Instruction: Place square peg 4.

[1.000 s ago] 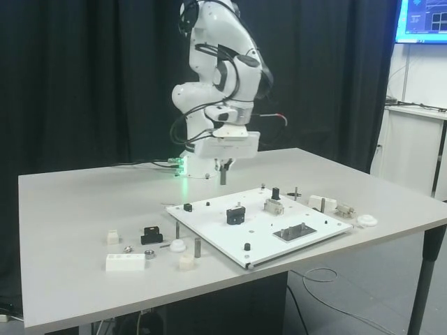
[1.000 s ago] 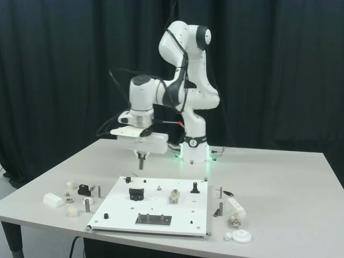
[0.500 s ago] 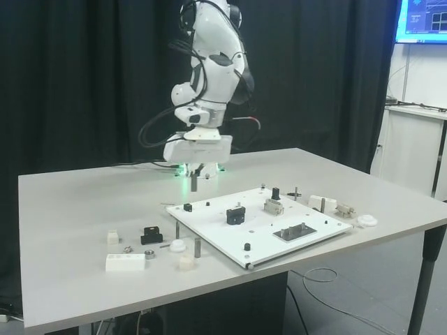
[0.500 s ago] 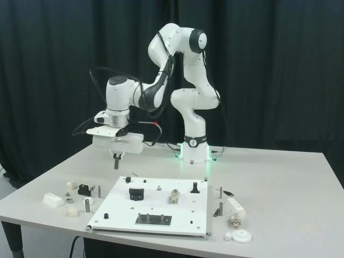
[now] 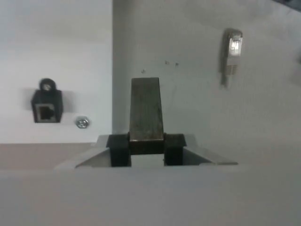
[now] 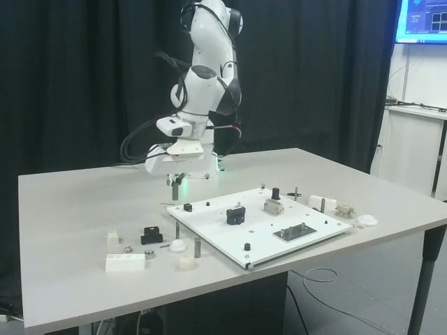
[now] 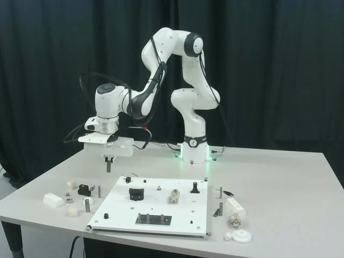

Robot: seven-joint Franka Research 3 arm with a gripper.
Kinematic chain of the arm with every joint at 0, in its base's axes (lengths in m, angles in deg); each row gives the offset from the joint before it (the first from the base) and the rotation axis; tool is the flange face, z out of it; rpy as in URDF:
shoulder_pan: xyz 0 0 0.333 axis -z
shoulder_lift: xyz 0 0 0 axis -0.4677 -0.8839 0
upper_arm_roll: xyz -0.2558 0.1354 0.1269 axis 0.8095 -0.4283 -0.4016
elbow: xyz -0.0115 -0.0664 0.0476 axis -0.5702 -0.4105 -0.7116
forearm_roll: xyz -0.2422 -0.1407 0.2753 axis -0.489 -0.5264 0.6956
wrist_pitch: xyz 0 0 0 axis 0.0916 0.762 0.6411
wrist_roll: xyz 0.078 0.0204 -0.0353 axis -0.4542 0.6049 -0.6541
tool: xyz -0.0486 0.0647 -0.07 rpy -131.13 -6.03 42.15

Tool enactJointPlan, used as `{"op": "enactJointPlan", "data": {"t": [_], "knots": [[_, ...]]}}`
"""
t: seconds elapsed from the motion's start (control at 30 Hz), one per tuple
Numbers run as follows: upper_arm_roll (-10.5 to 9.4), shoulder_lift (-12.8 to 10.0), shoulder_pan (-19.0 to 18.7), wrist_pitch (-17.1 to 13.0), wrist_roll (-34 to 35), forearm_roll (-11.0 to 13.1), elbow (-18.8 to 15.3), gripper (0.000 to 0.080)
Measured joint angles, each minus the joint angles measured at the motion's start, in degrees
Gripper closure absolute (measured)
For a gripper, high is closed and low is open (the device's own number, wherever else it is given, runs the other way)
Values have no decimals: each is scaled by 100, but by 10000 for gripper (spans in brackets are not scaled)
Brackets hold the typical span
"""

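While black curtains [image 7: 48, 64] back the grey table [image 7: 290, 188], the tool [image 7: 108, 159] grips a square peg [image 7: 108, 166] above it.

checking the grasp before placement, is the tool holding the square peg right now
Yes, in the wrist view the square peg sits clamped between the two black fingers of the tool, above the grey table.

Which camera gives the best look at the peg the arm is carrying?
The wrist view: the square peg fills the middle, clamped between the black jaws. In both room views it is only a small dark stub hanging under the gripper.
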Motion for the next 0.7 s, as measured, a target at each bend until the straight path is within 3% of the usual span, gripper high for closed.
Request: {"op": "enactJointPlan", "data": {"t": [0.7], "knots": [[5,-470,374,-101,-562,-1,55,655]]}}
